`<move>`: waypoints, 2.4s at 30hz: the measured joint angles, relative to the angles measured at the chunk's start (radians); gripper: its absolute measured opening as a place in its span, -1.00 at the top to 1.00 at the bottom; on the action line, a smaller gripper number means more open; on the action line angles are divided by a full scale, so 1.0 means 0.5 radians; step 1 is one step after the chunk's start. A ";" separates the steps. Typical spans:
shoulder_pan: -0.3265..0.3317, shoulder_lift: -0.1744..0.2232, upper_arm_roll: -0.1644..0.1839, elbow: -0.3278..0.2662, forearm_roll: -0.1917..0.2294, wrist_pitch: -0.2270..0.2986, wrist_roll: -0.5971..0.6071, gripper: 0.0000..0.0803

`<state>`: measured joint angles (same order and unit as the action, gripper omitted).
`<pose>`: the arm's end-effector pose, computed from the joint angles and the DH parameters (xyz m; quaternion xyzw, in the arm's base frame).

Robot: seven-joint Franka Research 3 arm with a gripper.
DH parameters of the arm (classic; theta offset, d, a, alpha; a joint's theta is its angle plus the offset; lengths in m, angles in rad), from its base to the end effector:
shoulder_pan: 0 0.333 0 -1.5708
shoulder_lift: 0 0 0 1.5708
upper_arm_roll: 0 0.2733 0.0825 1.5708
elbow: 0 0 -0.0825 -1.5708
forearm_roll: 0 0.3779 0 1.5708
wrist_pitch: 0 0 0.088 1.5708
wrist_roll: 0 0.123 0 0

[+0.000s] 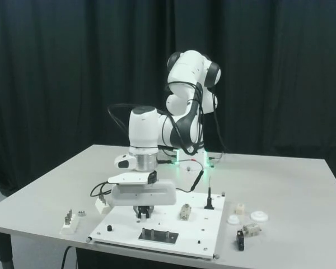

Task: Insert small gear.

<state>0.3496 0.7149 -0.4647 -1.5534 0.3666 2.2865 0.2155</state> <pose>0.6826 -0.0285 0.2247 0.9741 -0.2200 0.0529 0.0003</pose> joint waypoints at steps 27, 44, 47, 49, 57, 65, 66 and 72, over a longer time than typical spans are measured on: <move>-0.091 0.010 0.062 0.012 -0.009 -0.007 -0.337 0.64; -0.152 0.016 0.107 0.034 -0.008 0.015 -0.452 0.64; -0.155 0.020 0.110 0.034 -0.003 0.014 -0.452 0.64; -0.158 0.023 0.113 0.034 0.003 0.012 -0.452 0.64; -0.166 0.034 0.129 0.034 0.043 0.006 -0.453 0.65; -0.167 0.047 0.135 0.034 0.058 0.004 -0.454 0.65; -0.167 0.049 0.135 0.034 0.062 0.002 -0.454 0.65; -0.175 0.059 0.145 0.034 0.083 -0.007 -0.455 0.65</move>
<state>0.2622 0.7443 -0.3923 -1.5365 0.4081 2.2830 -0.0119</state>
